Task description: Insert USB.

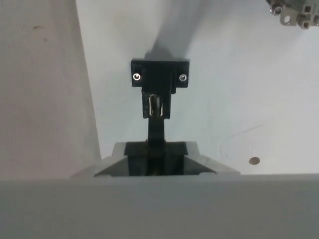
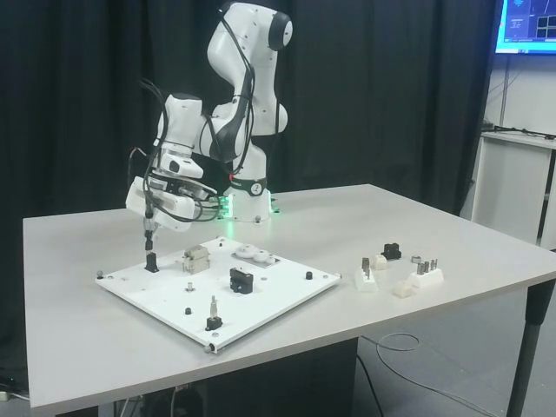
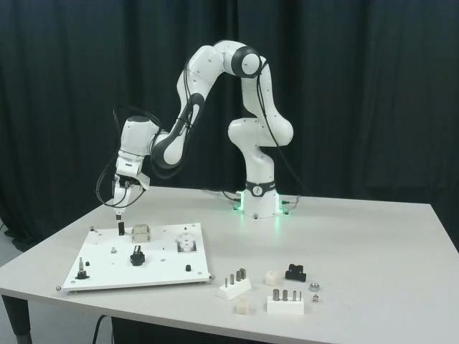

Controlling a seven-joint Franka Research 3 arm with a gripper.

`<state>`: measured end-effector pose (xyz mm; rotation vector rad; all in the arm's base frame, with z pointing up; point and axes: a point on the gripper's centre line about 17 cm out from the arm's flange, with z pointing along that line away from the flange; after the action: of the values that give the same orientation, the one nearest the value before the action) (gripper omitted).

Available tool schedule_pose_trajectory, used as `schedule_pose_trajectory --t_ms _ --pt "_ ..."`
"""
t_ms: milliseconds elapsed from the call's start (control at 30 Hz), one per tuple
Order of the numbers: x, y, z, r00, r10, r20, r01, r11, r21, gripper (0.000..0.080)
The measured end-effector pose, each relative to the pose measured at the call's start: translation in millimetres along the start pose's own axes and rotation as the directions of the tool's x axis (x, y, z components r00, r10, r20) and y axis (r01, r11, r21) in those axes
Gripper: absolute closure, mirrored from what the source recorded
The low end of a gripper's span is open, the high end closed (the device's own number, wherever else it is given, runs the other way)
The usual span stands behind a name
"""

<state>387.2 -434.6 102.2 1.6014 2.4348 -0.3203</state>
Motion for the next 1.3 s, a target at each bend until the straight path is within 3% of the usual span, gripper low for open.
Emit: schedule_pose_trajectory --t_ms 567,1300 --pt "5.6 -7.1 -2.1 0.999 0.015 -0.032 -0.015 1.0 0.004 0.0738" --pt "7.6 -4.2 -2.0 0.998 0.041 -0.04 -0.041 0.999 -0.007 0.0738"
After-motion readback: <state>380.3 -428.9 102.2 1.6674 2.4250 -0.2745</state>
